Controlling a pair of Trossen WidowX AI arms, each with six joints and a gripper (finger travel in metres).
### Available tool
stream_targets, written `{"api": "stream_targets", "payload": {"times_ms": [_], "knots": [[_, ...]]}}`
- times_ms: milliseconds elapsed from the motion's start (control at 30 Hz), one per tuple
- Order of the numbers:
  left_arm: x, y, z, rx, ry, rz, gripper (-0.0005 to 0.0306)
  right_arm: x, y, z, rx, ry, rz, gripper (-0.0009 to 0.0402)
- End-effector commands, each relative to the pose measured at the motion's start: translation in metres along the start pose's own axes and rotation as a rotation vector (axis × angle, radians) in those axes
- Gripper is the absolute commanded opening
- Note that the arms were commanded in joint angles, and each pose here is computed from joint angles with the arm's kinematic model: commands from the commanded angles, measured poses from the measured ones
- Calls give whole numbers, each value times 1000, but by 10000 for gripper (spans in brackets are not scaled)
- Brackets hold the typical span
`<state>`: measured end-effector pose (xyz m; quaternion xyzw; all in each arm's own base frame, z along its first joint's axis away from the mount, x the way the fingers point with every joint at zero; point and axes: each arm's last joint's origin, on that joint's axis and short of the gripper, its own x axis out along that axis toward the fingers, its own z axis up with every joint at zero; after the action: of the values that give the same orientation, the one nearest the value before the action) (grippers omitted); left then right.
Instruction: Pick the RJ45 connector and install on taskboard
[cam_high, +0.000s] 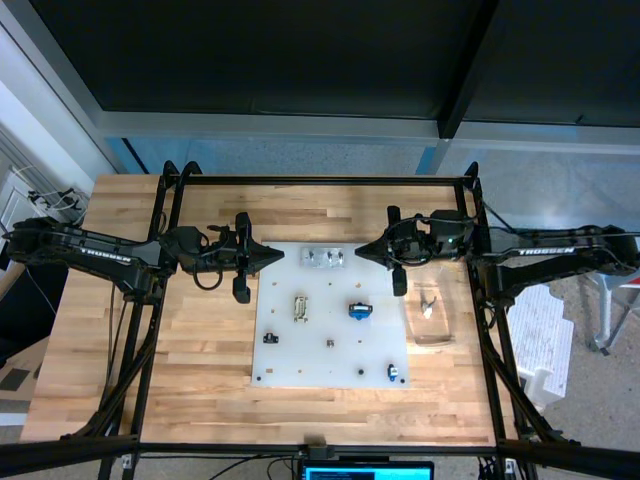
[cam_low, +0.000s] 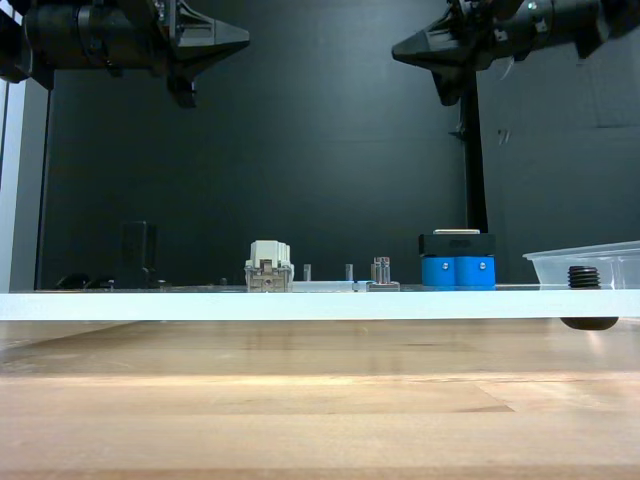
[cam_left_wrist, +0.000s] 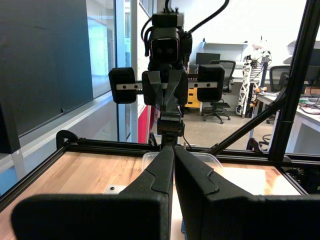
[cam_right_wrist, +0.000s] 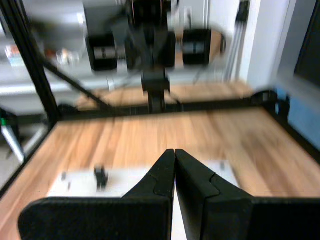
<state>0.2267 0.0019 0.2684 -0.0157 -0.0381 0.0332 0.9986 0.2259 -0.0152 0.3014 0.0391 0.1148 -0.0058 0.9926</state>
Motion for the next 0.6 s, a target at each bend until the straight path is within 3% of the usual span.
{"api": "stream_targets", "payload": {"times_ms": [33,267,500,600], "knots": [[0,0,0,0,0,0,0,-11,2,9,7,116,-2,0],[0,0,0,0,0,0,0,-38,5,24,40,355,-21,0],[0,0,0,0,0,0,0,-70,10,33,29,613,-100,0],[0,0,0,0,0,0,0,-83,11,33,23,693,-109,0]]}}
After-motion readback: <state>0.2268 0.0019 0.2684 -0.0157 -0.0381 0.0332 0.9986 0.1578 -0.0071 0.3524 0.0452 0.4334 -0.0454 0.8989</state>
